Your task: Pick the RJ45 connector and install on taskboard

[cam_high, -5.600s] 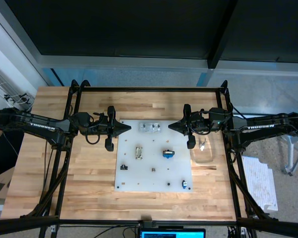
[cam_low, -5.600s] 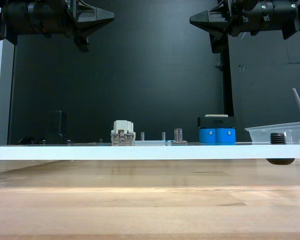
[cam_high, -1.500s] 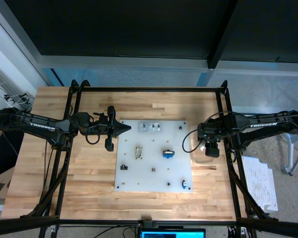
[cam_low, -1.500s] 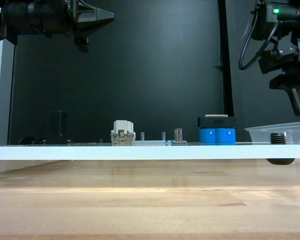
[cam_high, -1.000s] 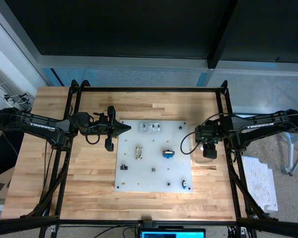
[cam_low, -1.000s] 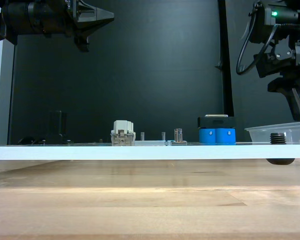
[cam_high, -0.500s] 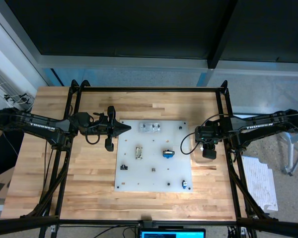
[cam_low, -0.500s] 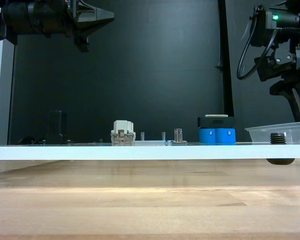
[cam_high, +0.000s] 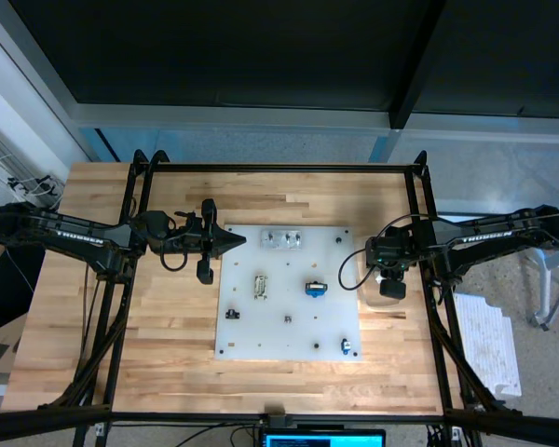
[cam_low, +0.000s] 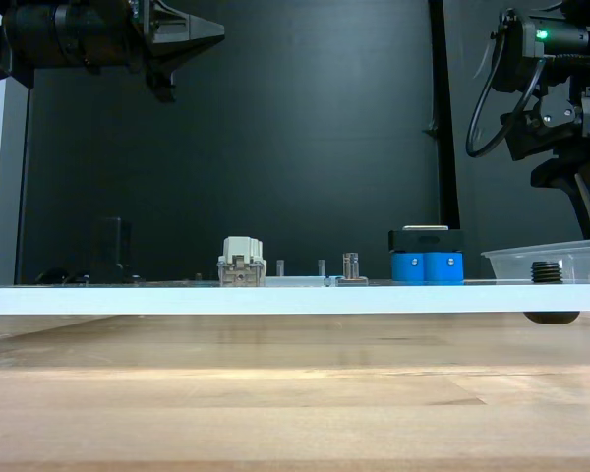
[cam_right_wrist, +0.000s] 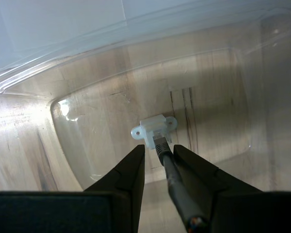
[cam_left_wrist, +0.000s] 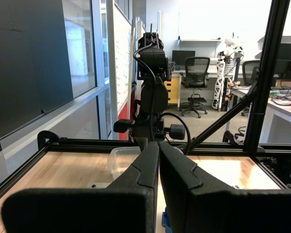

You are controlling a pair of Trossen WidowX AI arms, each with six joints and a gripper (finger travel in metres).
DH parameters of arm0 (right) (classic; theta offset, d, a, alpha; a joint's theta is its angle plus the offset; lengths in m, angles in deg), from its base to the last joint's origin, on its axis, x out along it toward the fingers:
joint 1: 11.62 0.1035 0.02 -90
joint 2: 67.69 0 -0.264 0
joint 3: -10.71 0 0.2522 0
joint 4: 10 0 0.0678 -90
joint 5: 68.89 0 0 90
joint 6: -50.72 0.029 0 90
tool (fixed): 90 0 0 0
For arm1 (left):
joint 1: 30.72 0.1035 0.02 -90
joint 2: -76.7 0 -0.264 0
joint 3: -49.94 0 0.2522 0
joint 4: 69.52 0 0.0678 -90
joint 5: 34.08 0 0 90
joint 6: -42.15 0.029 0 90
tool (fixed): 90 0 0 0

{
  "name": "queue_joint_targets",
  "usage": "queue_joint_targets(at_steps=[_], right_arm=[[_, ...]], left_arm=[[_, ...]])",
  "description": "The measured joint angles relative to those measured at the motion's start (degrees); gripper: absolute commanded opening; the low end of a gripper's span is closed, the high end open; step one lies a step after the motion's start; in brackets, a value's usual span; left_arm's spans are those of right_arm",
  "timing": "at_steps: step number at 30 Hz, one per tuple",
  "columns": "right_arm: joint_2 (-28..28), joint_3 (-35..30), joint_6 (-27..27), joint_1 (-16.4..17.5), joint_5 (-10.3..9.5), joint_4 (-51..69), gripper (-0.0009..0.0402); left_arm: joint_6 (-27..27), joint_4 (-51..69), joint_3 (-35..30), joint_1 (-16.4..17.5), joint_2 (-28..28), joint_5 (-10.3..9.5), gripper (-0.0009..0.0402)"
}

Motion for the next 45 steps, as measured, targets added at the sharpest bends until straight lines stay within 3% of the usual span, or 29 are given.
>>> queue_joint_targets(at_steps=[13,36,41,45], right_arm=[[-0.07,0.00,-0.13,0.00,-0.02,0.02,-0.0002],[-1.01,-1.73,-2.36,-0.15,-0.13,1.84,0.0000],[-1.01,-1.75,-3.43,-0.70,-1.95,2.01,0.0000],[-0.96,-1.75,-3.58,-1.16,-2.12,2.01,0.0000]], left_arm=[[0.00,0.00,-0.02,0.00,0.00,0.00,0.0000],[0.00,0.02,0.00,0.00,0.00,-0.02,0.0000],[0.00,0.02,-0.02,0.00,0.00,0.00,0.0000],[0.00,0.00,0.00,0.00,0.00,-0.02,0.0000]])
